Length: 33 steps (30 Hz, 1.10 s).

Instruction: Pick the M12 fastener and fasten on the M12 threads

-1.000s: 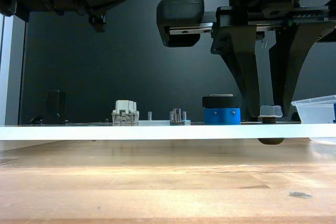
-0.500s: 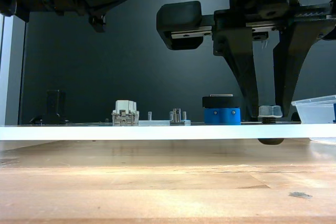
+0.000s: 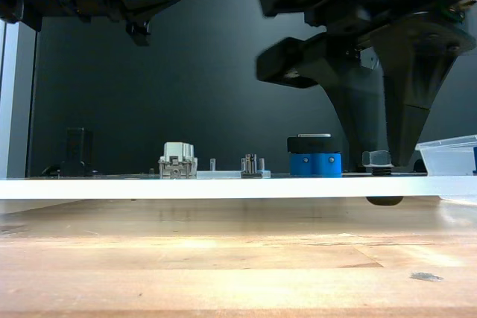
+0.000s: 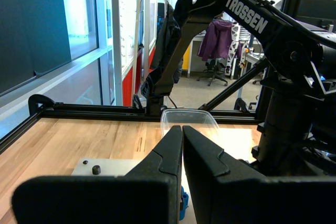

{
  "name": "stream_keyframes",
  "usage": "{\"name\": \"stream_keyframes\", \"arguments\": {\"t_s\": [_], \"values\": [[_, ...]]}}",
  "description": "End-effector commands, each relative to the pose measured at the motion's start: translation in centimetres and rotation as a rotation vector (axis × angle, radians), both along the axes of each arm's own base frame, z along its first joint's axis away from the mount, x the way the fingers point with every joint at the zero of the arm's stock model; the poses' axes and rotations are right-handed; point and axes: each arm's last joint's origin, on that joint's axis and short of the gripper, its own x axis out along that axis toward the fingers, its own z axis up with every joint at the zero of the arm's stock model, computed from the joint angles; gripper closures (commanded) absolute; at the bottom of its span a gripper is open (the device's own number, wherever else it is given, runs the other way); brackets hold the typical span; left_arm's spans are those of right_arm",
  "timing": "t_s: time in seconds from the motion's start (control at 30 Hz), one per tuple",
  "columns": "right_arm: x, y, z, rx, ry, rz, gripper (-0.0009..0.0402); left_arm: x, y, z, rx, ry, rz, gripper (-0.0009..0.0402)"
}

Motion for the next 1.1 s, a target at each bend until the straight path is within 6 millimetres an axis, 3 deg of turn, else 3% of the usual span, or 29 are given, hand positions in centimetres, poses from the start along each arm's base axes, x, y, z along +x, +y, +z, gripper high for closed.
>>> {"name": "stream_keyframes", "arguments": {"t_s": [0.03,0.63,1.1], "values": [[0.06,-0.04,-0.06,0.014,-0.001,-0.239,0.0389,0.0,0.01,0.02,0.0,-0.001,0.0,0.0393],[0.06,-0.04,-0.06,0.111,0.011,-1.649,0.0389,0.0,0.01,0.02,0.0,-0.001,0.0,0.0393],[0.06,-0.04,-0.06,0.169,0.018,-2.453,0.0389,0.0,0.01,0.02,0.0,-0.001,0.0,0.0393]]}}
